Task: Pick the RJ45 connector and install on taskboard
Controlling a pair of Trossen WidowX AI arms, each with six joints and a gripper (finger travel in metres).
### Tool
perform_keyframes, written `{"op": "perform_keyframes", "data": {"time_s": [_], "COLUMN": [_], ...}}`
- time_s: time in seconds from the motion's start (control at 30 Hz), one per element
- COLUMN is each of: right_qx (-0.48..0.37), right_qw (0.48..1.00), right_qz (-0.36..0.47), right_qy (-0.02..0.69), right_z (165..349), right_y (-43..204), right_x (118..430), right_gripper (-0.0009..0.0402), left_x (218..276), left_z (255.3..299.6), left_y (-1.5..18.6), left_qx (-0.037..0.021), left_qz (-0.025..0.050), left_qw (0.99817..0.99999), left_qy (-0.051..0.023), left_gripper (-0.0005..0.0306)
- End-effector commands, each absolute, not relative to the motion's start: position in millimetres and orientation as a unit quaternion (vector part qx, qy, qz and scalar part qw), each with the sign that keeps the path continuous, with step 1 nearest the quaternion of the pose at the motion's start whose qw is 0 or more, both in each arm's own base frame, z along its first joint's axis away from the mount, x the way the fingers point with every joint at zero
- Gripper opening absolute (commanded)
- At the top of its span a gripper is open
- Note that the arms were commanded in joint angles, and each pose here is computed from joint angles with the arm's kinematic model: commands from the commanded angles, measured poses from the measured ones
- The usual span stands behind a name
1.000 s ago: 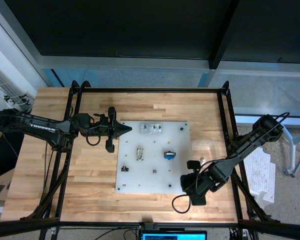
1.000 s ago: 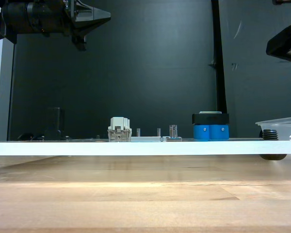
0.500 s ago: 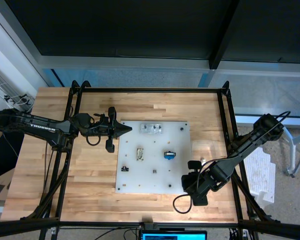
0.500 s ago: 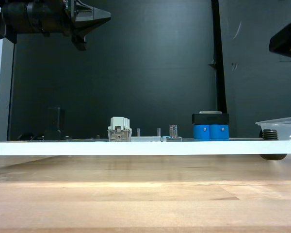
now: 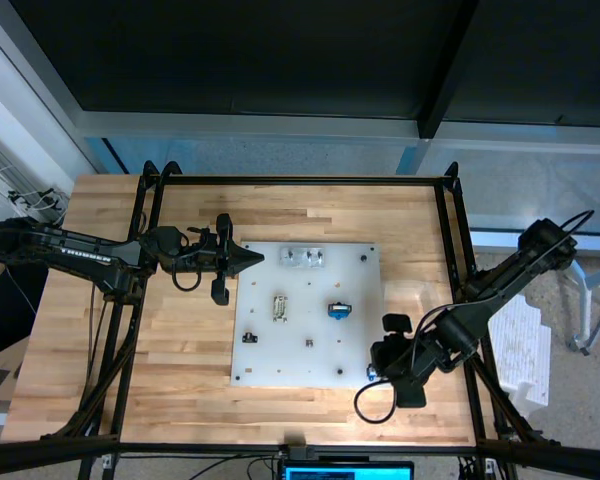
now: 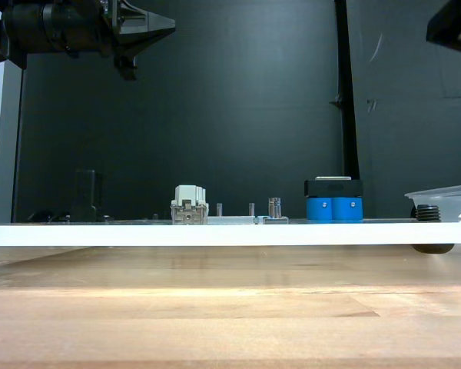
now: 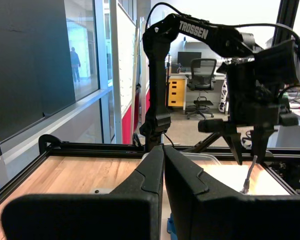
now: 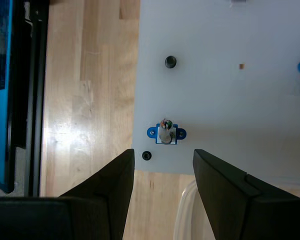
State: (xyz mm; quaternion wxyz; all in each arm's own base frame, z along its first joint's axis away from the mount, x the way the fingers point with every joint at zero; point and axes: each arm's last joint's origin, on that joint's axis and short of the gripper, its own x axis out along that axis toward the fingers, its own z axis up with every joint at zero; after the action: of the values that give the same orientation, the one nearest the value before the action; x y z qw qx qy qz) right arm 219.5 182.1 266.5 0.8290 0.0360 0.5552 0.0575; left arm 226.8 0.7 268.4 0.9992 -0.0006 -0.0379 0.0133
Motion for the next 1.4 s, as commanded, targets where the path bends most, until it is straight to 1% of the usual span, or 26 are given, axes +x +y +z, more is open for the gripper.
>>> {"op": "perform_keyframes", "data": {"time_s": [0.03,0.4,0.57,0.87,1.2,1.3,1.4], "right_qx": [0.035,0.034,0.039,0.042,0.055,0.057,0.041], "right_qw": [0.826,0.826,0.835,0.858,0.891,0.899,0.907], "right_qz": [0.058,0.057,0.059,0.052,0.001,-0.020,-0.029], "right_qy": [0.559,0.559,0.545,0.510,0.452,0.435,0.417], "right_z": [272.0,272.1,281.4,300.8,321.3,325.9,330.3], "right_y": [182,181,171,134,78,59,44], "right_x": [219,219,218,219,232,235,237], "right_gripper": [0.0162,0.0160,0.0160,0.0160,0.0158,0.0147,0.0127], "left_x": [226.8,226.9,226.9,226.9,226.8,226.8,226.8], "left_z": [268.6,268.5,268.5,268.5,268.6,268.6,268.6], "left_y": [0.8,0.8,0.8,0.7,0.7,0.8,0.8], "left_qx": [-0.0006,-0.0006,-0.0006,-0.0004,-0.0006,-0.0006,-0.0006], "left_qz": [0.0135,0.0135,0.0135,0.0133,0.0133,0.0135,0.0135], "left_qw": [0.99918,0.99918,0.99919,0.99919,0.99918,0.99918,0.99918], "left_qy": [-0.0380,-0.0380,-0.0379,-0.0380,-0.0382,-0.0382,-0.0380], "left_gripper": [0.0000,0.0000,0.0000,0.0000,0.0000,0.0000,0.0000]}}
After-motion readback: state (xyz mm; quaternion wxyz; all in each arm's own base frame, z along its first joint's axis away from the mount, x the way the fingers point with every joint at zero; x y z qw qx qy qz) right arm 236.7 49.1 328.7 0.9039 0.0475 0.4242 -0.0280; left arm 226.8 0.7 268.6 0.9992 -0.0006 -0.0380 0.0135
